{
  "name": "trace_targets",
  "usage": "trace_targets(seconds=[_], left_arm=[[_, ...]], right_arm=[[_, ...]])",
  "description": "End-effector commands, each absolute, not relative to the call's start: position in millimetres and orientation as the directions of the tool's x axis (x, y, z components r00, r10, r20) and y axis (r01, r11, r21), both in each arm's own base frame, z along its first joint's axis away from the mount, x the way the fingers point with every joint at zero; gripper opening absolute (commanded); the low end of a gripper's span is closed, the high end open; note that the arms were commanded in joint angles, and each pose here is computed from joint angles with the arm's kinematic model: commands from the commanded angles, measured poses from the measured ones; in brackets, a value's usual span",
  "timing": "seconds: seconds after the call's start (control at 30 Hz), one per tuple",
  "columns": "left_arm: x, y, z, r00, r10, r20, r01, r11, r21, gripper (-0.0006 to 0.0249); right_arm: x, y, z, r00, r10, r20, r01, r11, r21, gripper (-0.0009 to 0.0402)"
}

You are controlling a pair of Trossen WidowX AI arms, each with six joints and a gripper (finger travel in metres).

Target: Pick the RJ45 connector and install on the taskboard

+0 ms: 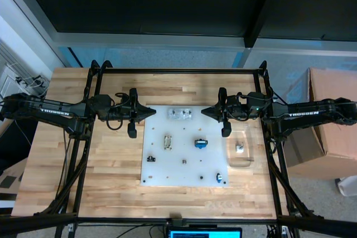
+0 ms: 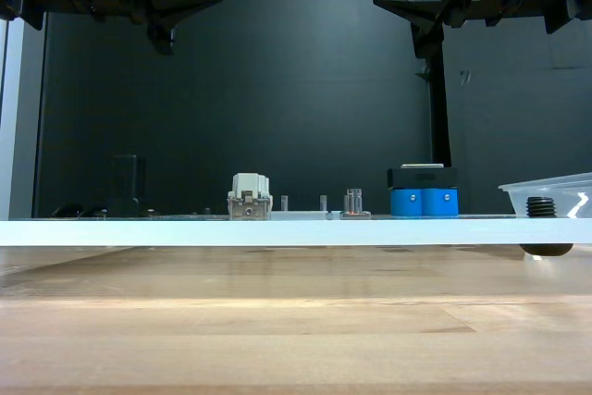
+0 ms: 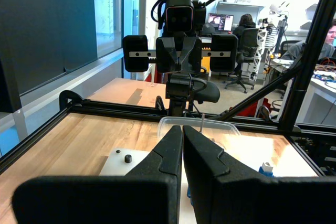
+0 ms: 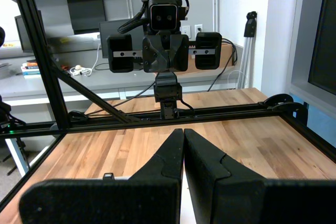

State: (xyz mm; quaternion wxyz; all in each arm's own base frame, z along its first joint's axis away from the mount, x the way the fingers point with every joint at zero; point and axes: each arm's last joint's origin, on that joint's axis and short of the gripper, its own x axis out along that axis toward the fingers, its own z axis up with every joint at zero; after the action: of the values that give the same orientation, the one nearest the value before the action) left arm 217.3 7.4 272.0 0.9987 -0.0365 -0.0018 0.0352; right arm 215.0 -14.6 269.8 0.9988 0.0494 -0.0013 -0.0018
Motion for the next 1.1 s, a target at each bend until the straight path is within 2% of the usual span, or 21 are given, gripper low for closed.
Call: trace_targets(seconds=[0.03,0.23,0.5,0.67,0.83,0.87,1.0,1.1], left_arm=[[217.3,7.5,272.2,0.9975,0.071,0.002,-0.071,0.9949,-0.073,0.0],[217.3,7.5,272.2,0.9975,0.071,0.001,-0.071,0.9948,-0.073,0.0],[217.3,7.5,272.2,0.9975,0.071,0.002,-0.071,0.9949,-0.073,0.0],[217.3,7.5,272.2,0.9975,0.071,0.002,-0.071,0.9949,-0.073,0.0],[217.3,7.5,272.2,0.9975,0.071,0.002,-0.071,0.9949,-0.073,0.0],[217.3,7.5,272.2,0.9975,0.071,0.002,-0.071,0.9949,-0.073,0.0],[217.3,7.5,272.2,0.9975,0.071,0.002,-0.071,0.9949,-0.073,0.0],[217.3,7.5,272.2,0.9975,0.071,0.002,-0.071,0.9949,-0.073,0.0]], right_arm=[[214.6,-12.5,274.4,1.0,0.009,-0.025,-0.007,0.995,0.098,0.0],[211.6,-4.4,285.1,0.984,0.049,-0.172,-0.035,0.996,0.081,0.0],[205.1,9.4,294.5,0.914,0.103,-0.393,-0.075,0.993,0.086,0.0],[195.2,17.6,301.2,0.834,0.137,-0.535,-0.103,0.99,0.093,0.0],[177.7,28.9,305.9,0.71,0.177,-0.681,-0.151,0.984,0.097,0.0],[173.7,31.3,306.0,0.683,0.177,-0.708,-0.155,0.983,0.096,0.0],[155.2,37.5,307.3,0.587,0.132,-0.799,-0.131,0.989,0.067,0.0],[142.8,41.4,303.9,0.493,0.128,-0.86,-0.121,0.99,0.078,0.0]])
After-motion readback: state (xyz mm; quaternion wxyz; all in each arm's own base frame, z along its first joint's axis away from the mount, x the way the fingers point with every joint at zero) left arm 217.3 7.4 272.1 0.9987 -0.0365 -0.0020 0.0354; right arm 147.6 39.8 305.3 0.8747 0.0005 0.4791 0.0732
